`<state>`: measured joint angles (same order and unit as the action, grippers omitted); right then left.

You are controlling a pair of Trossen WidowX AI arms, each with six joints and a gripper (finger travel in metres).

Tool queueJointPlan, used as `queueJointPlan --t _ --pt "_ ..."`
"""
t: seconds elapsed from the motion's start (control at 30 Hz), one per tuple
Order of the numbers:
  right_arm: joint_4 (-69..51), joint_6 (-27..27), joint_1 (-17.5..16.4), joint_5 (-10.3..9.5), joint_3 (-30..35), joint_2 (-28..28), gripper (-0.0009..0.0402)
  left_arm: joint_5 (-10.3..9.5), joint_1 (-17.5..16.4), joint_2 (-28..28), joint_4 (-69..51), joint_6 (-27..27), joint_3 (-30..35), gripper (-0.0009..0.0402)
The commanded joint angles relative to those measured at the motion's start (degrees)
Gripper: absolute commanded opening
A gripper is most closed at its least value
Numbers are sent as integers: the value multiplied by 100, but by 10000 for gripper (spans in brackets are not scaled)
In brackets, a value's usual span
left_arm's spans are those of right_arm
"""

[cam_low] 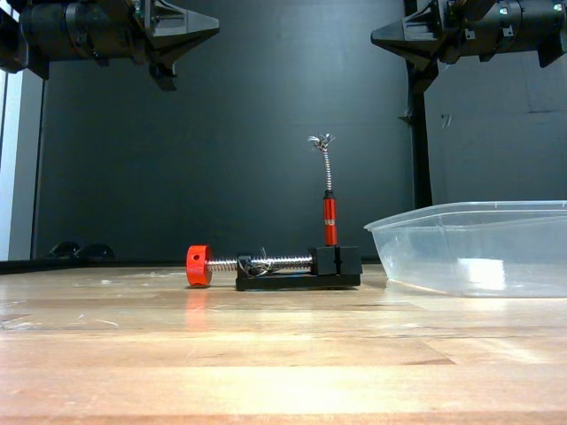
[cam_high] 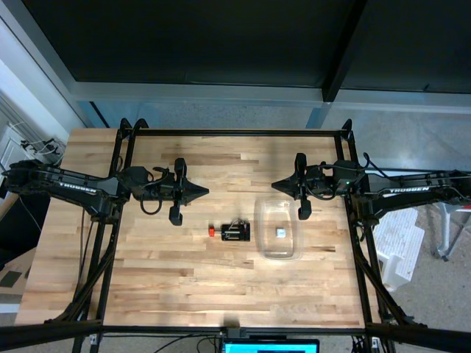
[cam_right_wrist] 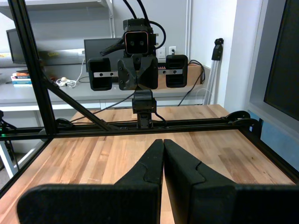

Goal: Pick the RCA connector and install on taskboard

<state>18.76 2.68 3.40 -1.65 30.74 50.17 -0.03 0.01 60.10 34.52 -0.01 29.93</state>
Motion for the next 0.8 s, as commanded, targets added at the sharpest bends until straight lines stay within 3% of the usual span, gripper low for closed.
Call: queueJointPlan --t 0.03,0.17,0.33,0.8 --pt "0 0 -2 4 4 4 0 0 0 0 0 0 2 0" --pt "20 -4 -2 20 4 4 0 0 0 0 2 2 2 0" --pt "114 -15 -2 179 4 4 0 2 0 0 2 0 2 0" --pt "127 -13 -7 179 4 7 0 0 -2 0 0 2 2 0"
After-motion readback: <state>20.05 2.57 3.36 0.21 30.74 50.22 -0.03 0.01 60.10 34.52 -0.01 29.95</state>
